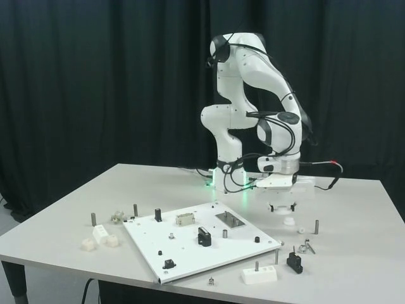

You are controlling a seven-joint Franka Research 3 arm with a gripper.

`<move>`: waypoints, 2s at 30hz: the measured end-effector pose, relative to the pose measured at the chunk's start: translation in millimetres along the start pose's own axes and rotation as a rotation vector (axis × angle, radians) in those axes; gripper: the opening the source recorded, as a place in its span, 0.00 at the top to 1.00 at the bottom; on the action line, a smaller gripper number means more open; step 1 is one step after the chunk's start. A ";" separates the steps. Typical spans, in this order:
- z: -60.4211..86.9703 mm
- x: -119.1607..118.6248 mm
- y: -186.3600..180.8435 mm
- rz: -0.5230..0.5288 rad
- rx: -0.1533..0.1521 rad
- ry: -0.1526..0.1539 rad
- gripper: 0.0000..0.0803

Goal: Place large gear.

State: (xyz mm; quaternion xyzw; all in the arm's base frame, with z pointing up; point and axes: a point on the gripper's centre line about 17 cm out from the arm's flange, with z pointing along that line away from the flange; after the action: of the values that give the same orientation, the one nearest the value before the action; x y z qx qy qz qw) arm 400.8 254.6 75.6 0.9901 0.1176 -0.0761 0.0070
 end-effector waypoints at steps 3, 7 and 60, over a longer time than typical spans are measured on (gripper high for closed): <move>4.0 1.0 -2.3 -0.002 0.001 -0.013 0.26; 12.1 0.1 -1.9 0.002 0.002 -0.035 0.26; 24.3 4.5 19.6 0.057 -0.019 -0.194 0.01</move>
State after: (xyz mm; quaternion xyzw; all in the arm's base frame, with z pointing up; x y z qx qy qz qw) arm 406.1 235.8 50.7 0.9809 0.0888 -0.1703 0.0301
